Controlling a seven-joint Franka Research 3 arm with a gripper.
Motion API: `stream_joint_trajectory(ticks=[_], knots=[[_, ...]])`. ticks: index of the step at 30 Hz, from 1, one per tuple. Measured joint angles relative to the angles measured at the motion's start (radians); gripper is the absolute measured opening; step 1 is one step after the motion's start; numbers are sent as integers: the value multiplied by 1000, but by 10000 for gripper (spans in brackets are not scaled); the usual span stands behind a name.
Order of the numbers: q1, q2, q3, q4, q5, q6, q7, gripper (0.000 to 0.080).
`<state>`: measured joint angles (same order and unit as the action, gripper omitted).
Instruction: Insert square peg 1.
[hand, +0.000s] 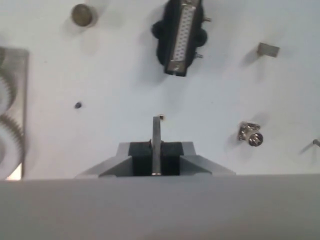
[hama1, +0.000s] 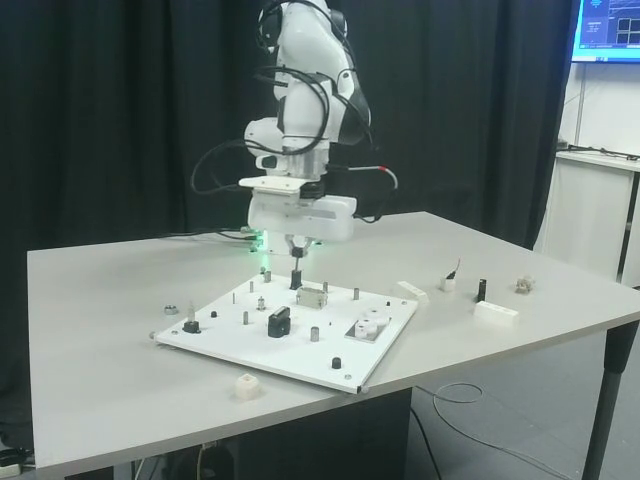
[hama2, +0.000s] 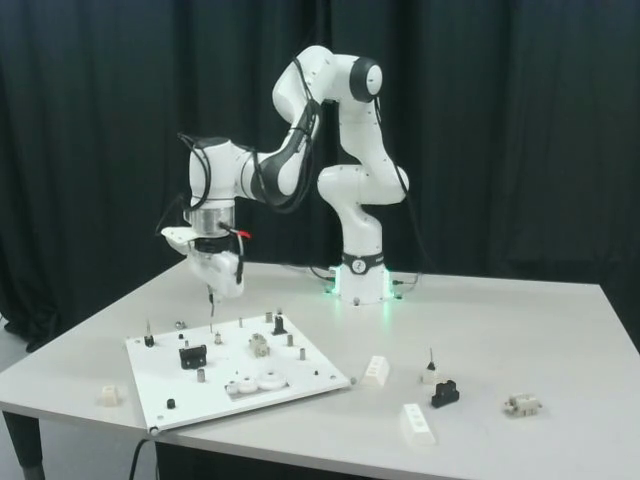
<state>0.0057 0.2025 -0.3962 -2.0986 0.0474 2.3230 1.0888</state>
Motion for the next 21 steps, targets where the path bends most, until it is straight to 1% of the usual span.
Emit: stream_joint_trajectory(ticks=[4,10,21], knots=[[-5,9,-9,0,20,0,-2,32],[-12,21,-12,0,39,-3,-11,32],[-12,48,-23,1,87,-6,-18,32]])
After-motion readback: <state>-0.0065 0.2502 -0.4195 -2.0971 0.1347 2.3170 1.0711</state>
